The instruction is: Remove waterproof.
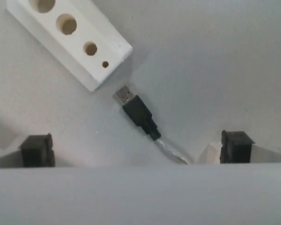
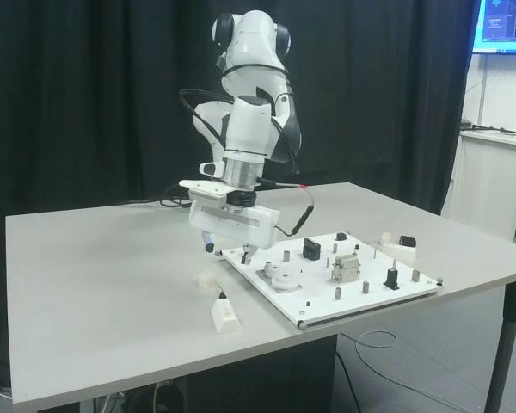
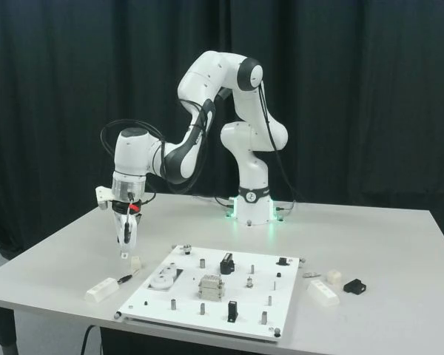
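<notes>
Hand [image 1: 136,147]: fingers spread wide, holding nothing, hovering above the table [image 1: 215,70].
USB plug [image 1: 136,110]: lying on the table between the fingers, its tip just beside the white drilled block [image 1: 70,35].
Waterproof part: cannot tell which it is.

1. In the wrist view, the white block with a row of round holes [image 1: 70,37] runs off the upper left edge, so its full length is unseen.
2. The clear cable behind the black plug with a metal tip [image 1: 139,114] vanishes behind the grey band [image 1: 140,194] across the frame's bottom.
3. In both room views, the small parts on the white flat board [image 3: 281,299] are too tiny to identify.
</notes>
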Controlling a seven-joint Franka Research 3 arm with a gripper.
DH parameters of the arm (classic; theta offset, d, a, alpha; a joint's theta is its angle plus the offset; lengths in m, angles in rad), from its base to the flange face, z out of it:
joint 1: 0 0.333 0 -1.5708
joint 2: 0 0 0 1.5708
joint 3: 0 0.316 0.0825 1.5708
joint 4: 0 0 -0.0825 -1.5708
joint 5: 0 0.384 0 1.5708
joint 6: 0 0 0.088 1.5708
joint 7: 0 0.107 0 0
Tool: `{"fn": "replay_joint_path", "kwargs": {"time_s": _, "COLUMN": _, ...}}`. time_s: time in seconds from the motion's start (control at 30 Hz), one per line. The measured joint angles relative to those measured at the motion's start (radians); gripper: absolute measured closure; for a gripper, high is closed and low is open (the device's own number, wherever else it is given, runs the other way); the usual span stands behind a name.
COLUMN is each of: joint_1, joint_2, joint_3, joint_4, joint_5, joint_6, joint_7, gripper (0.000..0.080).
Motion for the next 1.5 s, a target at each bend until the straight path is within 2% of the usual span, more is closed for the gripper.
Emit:
{"fn": "replay_joint_path", "kwargs": {"time_s": 1.0, "joint_1": -0.048, "joint_2": 0.003, "joint_3": -0.001, "joint_4": 0.012, "joint_5": 0.01, "joint_6": 0.04, "joint_7": -0.005, "gripper": 0.0003}}
{"fn": "replay_joint_path", "kwargs": {"time_s": 1.5, "joint_1": -0.056, "joint_2": 0.003, "joint_3": -0.001, "joint_4": 0.012, "joint_5": 0.039, "joint_6": 0.049, "joint_7": -0.024, "gripper": 0.0003}}
